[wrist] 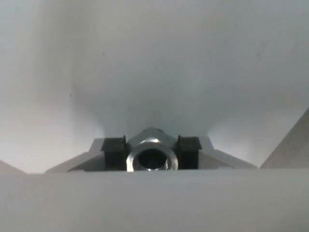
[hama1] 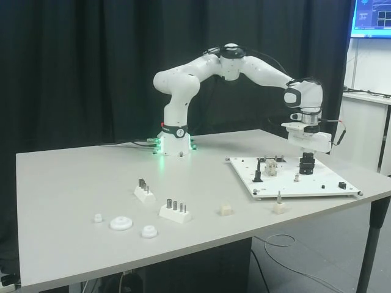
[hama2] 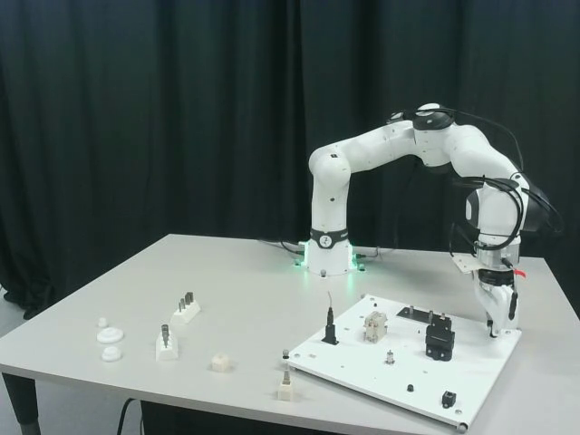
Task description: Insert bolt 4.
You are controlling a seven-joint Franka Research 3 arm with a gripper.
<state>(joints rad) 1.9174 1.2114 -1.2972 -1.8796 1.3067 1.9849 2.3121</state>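
Bolt sits clamped between your gripper's black pads, axis vertical, over the white board's far edge; your hole lies below.

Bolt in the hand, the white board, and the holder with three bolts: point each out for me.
bolt (wrist: 152,159): wrist view, on its hollow end between the black pads.
white board (hama1: 317,188): first room view, a bare patch near its front edge.
holder with three bolts (hama1: 175,213): first room view, on its white base.
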